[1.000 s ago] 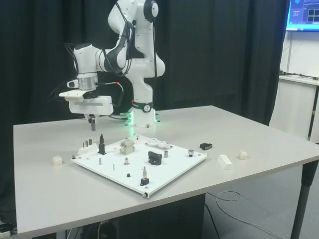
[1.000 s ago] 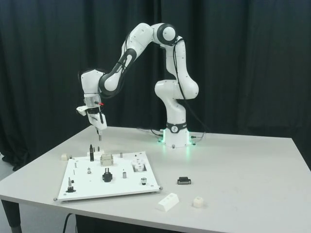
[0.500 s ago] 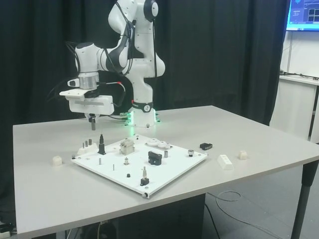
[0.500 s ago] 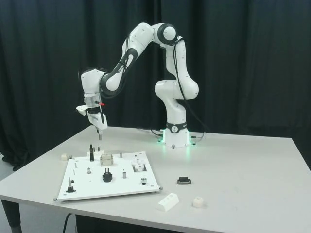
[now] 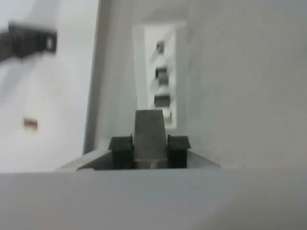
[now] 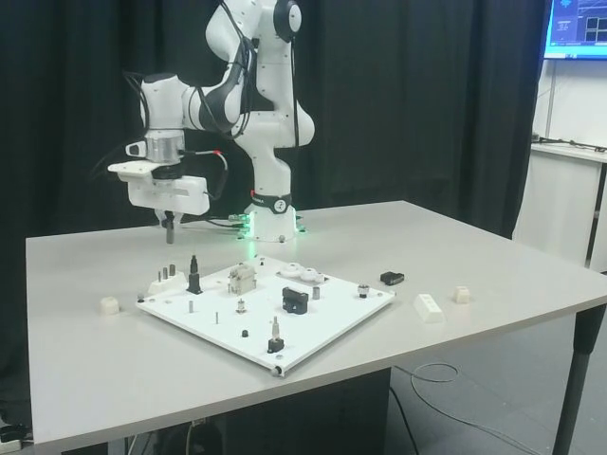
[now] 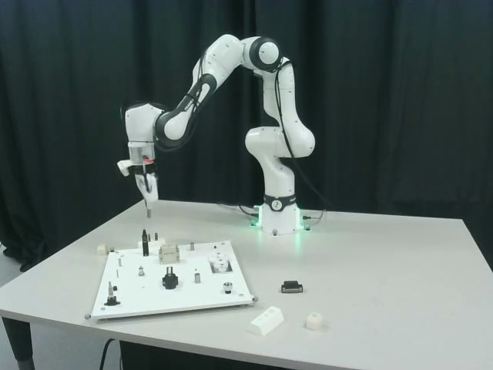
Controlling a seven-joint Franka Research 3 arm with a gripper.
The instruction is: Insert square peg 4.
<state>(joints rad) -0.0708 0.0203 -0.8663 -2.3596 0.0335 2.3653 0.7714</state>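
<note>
White arm bolted at the table's (image 6: 493,256) far side, upper joints folded high, forearm reaching out and down toward the white board's (image 6: 332,322) far corner. Wrist vertical, tool (image 6: 169,227) pointing straight down, hanging in the air well above the board, not touching anything.

Tool clamped on the square peg (image 5: 149,139): in the wrist view the two black fingers (image 5: 121,149) sit tight against both sides of the grey peg, which sticks out past the tips. In the room views the peg (image 7: 148,208) shows as a short grey stub under the tool (image 7: 147,202).

Below the peg in the wrist view: a white holder block (image 5: 160,76) with a row of grey pegs, sitting at the board's edge. In the first room view that block (image 6: 163,280) is just beside the black upright post (image 6: 193,275), under and slightly forward of the tool.

Off the board on the table: small white cube (image 6: 109,305) near the board's corner, black connector (image 6: 392,279), white block (image 6: 429,308), another small white cube (image 6: 462,295).
</note>
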